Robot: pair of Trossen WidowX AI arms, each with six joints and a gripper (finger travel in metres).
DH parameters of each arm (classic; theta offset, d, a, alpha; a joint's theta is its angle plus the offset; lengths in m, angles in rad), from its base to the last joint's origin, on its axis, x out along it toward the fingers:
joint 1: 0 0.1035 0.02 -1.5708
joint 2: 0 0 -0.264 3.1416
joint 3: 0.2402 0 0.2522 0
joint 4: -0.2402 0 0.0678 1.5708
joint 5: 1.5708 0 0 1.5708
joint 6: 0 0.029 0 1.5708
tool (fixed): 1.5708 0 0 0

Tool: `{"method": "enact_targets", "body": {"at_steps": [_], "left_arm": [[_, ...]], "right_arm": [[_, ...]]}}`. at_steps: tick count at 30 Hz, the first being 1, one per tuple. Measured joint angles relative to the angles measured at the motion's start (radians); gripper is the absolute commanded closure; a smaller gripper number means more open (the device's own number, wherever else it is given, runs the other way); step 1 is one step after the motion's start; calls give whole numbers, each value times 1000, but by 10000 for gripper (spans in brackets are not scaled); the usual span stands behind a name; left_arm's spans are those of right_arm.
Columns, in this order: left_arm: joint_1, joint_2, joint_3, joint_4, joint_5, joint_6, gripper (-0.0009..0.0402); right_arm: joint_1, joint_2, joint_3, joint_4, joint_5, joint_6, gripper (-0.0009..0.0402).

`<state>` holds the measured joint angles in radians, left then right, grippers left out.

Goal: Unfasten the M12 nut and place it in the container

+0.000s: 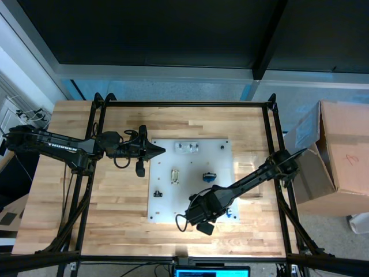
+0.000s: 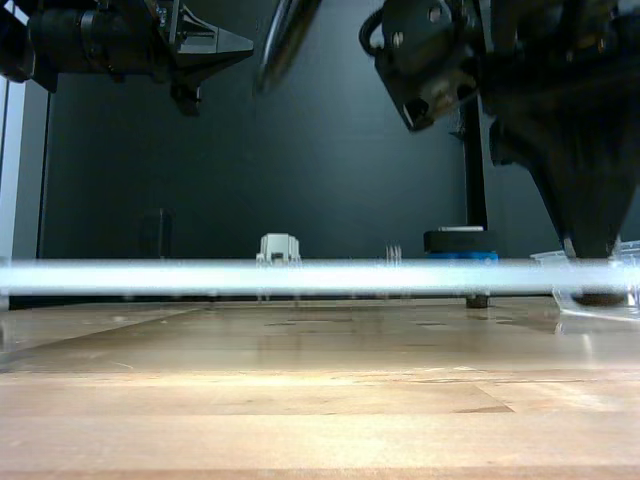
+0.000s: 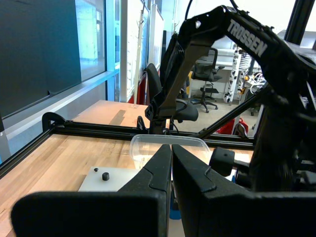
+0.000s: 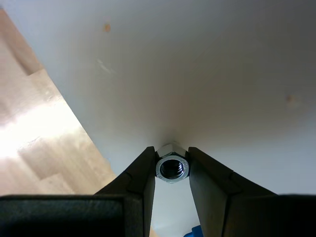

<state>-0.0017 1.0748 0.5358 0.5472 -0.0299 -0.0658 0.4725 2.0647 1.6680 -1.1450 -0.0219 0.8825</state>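
Right pincer clamps nut, wrist-seen; left pincer aloft

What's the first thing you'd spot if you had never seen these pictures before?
Most striking is the small silver nut, pinched between the fingers of the right gripper low over the white board, near its near right edge; whether it sits on its stud I cannot tell. Next comes the left gripper, shut, hovering over the board's far left edge. A clear container stands beside the board's right edge.
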Motion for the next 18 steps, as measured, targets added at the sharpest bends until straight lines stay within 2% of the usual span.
{"method": "enact_targets", "body": {"at_steps": [7, 18], "left_arm": [[0, 0, 0, 0, 0, 0, 393], [0, 0, 0, 0, 0, 0, 393]], "right_arm": [[-36, -86, 4, 1, 11, -66, 377], [-61, -118, -31, -17, 4, -167, 378]]}}
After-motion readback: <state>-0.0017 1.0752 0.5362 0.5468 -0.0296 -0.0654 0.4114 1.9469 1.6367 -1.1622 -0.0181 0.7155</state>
